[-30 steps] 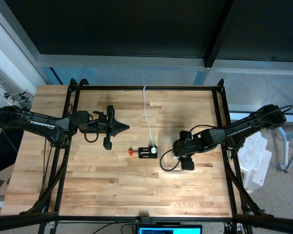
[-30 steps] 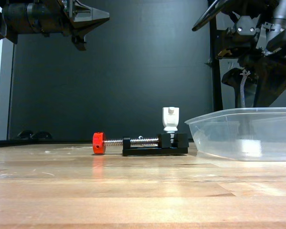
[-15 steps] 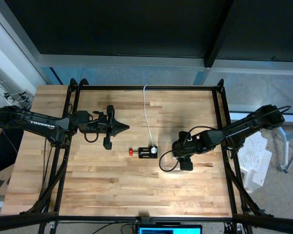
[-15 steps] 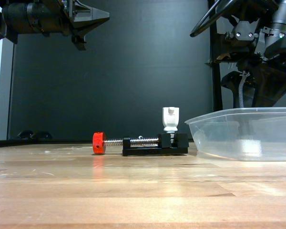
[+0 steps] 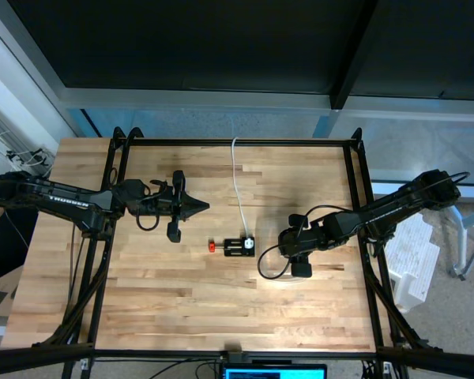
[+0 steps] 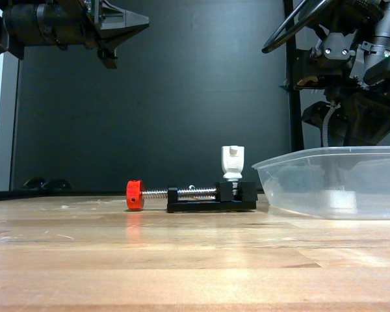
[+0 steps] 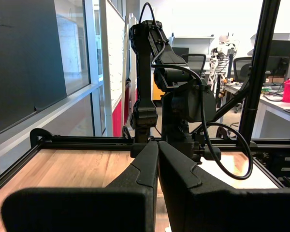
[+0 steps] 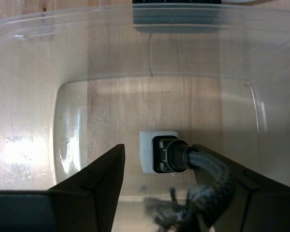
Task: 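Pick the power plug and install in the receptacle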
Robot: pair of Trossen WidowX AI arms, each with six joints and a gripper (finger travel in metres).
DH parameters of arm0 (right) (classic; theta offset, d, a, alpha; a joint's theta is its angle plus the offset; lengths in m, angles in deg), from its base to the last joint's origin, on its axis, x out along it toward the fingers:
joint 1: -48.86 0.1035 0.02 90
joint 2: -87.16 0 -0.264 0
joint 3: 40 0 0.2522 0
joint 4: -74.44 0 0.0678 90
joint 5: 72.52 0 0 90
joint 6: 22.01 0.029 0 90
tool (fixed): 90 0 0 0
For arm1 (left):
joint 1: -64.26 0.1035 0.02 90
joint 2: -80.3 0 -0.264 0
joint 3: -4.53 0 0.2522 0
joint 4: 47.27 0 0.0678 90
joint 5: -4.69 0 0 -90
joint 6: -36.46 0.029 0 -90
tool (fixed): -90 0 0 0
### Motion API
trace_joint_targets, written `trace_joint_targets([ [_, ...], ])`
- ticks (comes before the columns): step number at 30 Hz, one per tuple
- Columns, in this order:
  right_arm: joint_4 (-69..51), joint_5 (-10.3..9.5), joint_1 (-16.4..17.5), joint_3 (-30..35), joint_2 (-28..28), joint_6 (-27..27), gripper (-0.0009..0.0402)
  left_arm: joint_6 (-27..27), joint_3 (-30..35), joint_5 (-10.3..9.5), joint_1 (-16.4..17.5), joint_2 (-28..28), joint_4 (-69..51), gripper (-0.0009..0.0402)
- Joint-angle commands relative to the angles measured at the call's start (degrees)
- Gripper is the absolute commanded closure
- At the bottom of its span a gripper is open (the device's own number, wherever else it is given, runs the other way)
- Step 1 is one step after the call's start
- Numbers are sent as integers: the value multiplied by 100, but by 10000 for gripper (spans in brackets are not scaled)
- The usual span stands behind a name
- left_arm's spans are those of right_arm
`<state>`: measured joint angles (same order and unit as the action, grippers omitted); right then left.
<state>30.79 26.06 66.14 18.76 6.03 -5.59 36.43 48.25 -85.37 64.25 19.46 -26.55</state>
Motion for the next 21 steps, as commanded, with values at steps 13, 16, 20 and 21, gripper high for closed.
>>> trace_joint_targets([
  [13,96,98,0,-85,13,-26,325,2,0,2,0,-2,2,393],
  [16,107,101,0,-98,13,-26,347,2,0,2,0,-2,2,393],
  [20,105,125,0,-98,13,-35,378,2,0,2,0,-2,2,393],
  [21,105,151,0,-98,13,-35,387,2,0,2,0,-2,2,393],
])
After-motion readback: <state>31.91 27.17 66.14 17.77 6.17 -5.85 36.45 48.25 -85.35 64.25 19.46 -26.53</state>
